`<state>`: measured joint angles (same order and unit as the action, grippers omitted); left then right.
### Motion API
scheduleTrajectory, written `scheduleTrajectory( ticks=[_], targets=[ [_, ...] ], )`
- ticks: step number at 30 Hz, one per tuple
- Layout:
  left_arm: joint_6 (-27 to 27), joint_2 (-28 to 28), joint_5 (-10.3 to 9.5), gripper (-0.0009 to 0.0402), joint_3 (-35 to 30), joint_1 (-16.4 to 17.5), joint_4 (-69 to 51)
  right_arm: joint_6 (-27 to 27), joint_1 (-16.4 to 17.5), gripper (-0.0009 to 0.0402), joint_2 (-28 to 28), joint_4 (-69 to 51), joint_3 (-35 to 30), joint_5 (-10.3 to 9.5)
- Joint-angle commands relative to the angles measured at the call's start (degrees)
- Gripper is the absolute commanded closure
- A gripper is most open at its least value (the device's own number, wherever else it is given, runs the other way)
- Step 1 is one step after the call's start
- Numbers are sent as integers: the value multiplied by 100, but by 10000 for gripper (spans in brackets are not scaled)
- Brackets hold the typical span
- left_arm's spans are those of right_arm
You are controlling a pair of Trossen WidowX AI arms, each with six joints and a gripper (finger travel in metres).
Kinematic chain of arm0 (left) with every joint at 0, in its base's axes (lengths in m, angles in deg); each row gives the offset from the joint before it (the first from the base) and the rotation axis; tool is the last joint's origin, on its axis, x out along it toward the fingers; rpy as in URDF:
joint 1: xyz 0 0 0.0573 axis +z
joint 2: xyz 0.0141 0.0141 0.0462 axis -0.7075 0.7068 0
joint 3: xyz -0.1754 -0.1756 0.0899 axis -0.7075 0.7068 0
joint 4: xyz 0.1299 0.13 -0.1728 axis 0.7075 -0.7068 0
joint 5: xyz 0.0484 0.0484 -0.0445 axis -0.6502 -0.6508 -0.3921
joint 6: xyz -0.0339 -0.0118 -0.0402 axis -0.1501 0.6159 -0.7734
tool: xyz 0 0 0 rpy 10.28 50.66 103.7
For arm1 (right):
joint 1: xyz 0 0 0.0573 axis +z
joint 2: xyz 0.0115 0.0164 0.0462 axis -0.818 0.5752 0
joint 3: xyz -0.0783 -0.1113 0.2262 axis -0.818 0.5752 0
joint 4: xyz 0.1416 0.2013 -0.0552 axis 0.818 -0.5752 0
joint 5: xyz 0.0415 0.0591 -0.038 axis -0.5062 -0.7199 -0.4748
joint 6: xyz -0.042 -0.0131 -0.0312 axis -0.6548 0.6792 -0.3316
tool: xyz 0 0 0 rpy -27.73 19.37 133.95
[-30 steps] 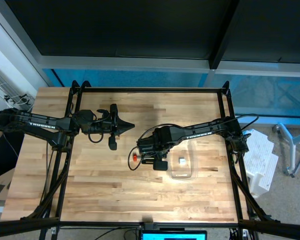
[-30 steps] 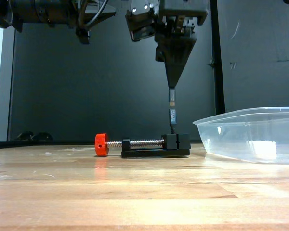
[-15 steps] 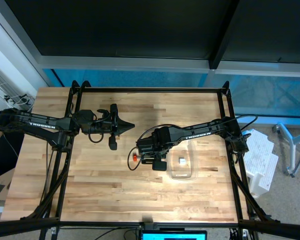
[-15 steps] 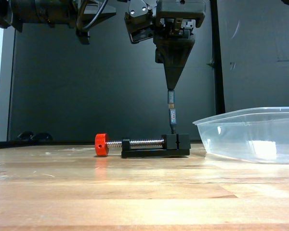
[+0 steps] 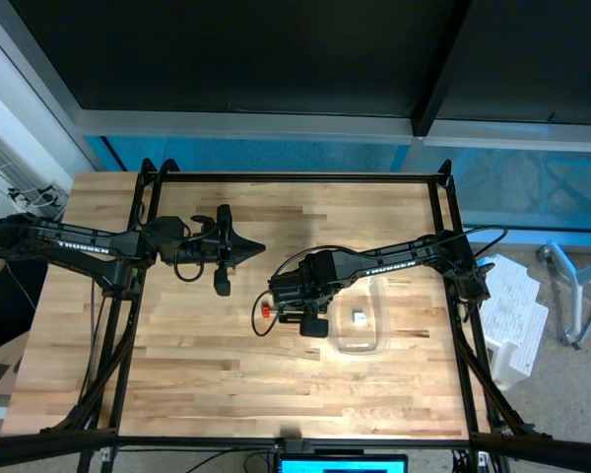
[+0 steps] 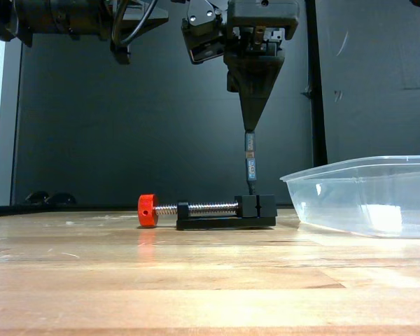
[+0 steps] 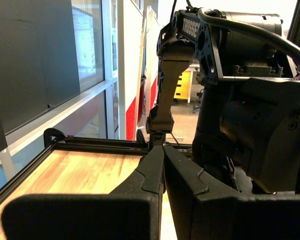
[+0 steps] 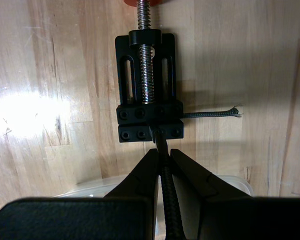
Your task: Pick the usb-c connector and install on the hub
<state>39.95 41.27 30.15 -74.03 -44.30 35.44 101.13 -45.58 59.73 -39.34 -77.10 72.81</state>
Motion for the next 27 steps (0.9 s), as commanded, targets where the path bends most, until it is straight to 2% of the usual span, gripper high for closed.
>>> scheduleTrajectory(
  ticks=[1,27],
  targets=[
    [2,2,0,393,-2,2,2,0,0,393,2,2,17,0],
    [2,2,2,393,-2,2,2,-9,11,393,2,66,48,-22]
  ],
)
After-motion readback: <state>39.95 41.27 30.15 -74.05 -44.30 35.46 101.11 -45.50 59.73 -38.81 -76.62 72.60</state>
